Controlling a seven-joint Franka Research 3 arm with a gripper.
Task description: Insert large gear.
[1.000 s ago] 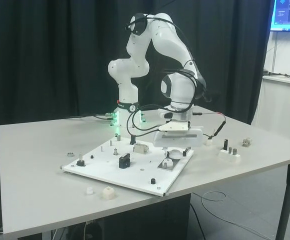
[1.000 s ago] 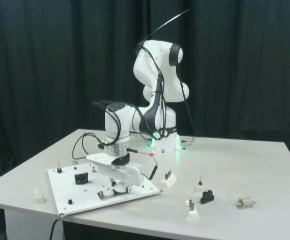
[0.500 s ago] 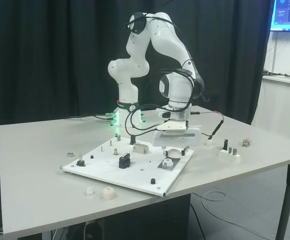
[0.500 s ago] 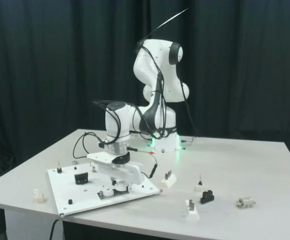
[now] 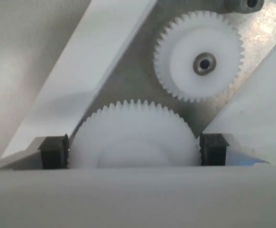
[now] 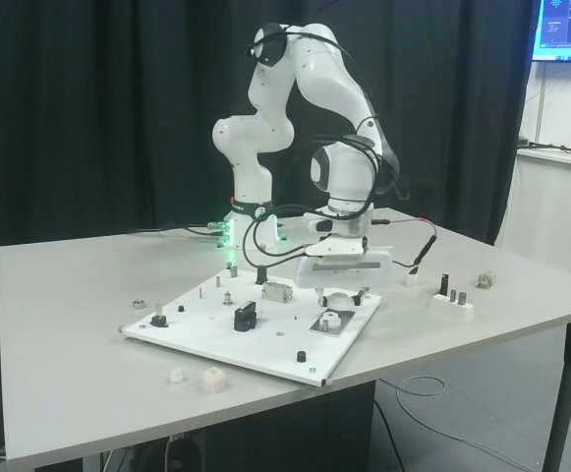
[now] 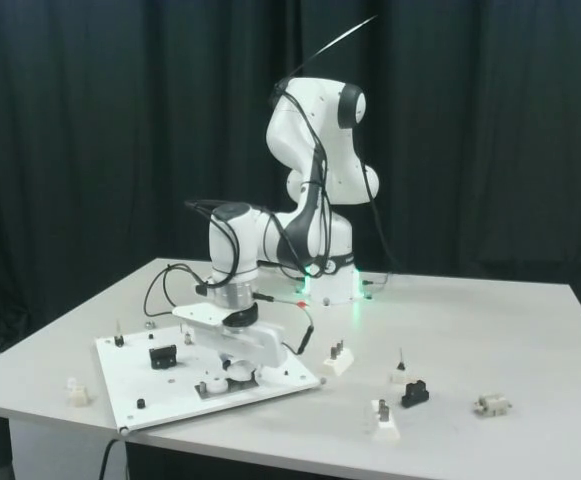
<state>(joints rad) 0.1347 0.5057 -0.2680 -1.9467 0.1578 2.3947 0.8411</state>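
Note:
My gripper (image 5: 134, 151) is shut on the large white gear (image 5: 135, 135), with a black pad (image 5: 52, 152) pressed against each side of its toothed rim. Just past it, a smaller white gear (image 5: 199, 61) sits on a shaft in the grey metal plate (image 5: 128, 80); a narrow gap shows between the two sets of teeth. In the first room view, the gripper (image 6: 336, 293) holds the gear low over that plate (image 6: 326, 324) at the near right corner of the white board (image 6: 216, 334). The second room view shows the gripper (image 7: 238, 365) over the board (image 7: 140, 385). The shaft under the held gear is hidden.
A black part (image 6: 245, 316) and several small pegs stand on the board. Two white blocks (image 6: 212, 379) lie in front of it. A pin holder (image 6: 452, 298) and a small part (image 6: 485, 279) sit to the right. A cable (image 6: 418, 258) hangs from the wrist.
The hand with the gear has shifted slightly left along the board in the first room view and risen a little. The grip on the gear is unchanged.

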